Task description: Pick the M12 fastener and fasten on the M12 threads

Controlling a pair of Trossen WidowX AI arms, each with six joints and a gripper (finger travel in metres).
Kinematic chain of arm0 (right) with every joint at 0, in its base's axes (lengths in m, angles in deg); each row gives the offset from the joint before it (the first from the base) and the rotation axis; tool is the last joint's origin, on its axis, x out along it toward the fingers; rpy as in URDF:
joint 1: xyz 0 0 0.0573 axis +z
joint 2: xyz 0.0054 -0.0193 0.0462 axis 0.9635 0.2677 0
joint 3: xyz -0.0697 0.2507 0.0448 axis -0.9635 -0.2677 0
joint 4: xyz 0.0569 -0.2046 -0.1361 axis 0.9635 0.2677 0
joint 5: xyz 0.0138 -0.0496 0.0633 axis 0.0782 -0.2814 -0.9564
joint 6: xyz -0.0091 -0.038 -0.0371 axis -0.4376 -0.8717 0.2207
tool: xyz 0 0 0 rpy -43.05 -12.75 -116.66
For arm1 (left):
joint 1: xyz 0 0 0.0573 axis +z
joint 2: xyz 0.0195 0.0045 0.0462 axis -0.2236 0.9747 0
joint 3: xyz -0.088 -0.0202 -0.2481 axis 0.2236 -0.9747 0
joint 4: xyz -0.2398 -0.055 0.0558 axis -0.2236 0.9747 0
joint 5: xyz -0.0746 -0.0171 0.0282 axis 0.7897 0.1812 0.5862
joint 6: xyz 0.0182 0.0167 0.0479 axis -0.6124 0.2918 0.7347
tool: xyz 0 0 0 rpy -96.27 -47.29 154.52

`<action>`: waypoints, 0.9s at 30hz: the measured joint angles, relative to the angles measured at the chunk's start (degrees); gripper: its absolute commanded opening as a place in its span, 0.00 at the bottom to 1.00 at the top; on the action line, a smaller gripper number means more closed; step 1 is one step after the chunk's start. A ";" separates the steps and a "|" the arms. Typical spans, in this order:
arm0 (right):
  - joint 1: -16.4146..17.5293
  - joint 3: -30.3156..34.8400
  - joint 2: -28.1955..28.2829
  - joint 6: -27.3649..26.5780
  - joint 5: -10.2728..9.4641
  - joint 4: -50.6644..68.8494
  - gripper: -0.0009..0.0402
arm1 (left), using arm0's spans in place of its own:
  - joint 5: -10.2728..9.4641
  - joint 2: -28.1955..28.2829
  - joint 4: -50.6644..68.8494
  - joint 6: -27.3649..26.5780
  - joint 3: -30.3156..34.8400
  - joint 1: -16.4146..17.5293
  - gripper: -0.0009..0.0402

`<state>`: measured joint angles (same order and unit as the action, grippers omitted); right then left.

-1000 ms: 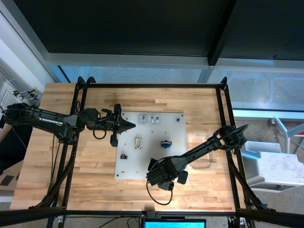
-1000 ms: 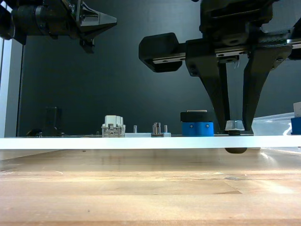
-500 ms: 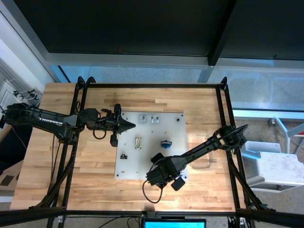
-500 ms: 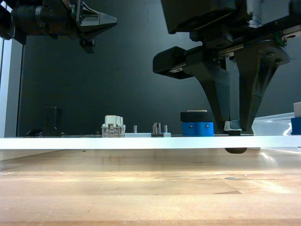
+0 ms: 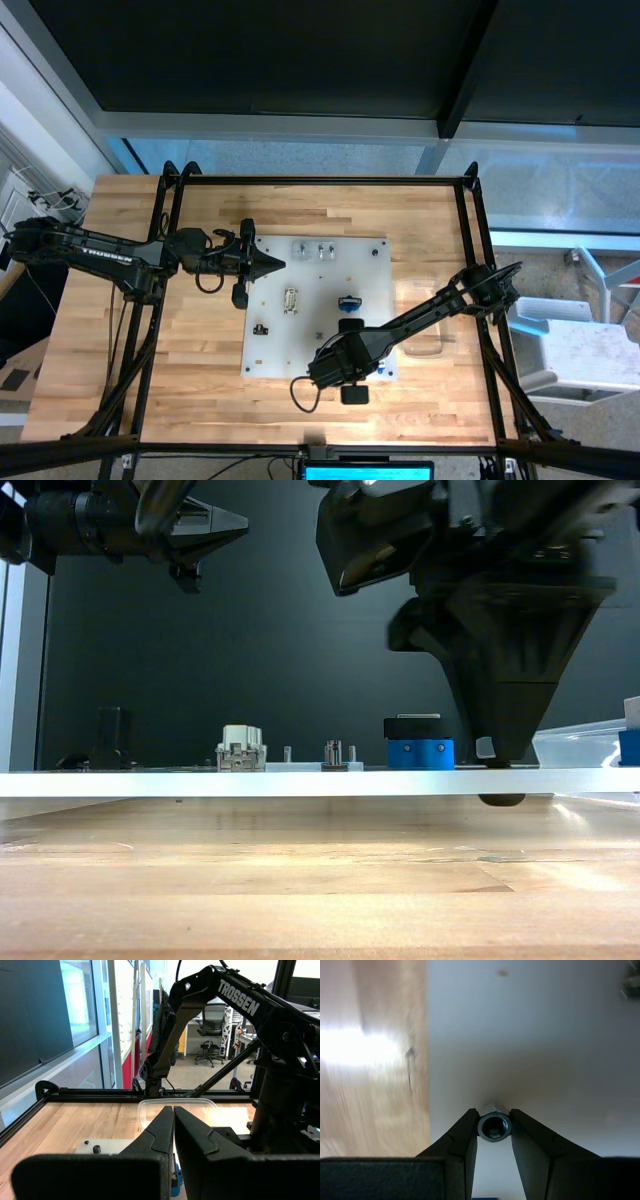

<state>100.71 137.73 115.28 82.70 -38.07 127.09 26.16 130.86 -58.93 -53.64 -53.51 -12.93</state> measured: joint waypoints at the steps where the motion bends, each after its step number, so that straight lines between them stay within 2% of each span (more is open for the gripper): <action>1: 0.00 0.00 0.02 3.78 0.02 0.02 0.11 | 0.00 0.00 0.02 0.00 -0.02 0.00 0.02; 11: -0.02 -0.02 0.02 34.82 0.15 0.07 0.11 | 0.00 0.00 0.02 0.02 -0.02 0.00 0.02; 17: -0.11 -0.04 0.00 50.42 0.13 0.09 0.11 | 0.00 0.00 0.00 0.02 -0.02 0.00 0.02; 27: -0.15 -0.04 0.00 79.69 0.07 -0.02 0.11 | 0.00 0.00 0.02 0.00 -0.02 0.00 0.02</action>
<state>100.56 137.69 115.28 162.39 -38.00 127.07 26.16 130.86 -58.91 -53.64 -53.53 -12.93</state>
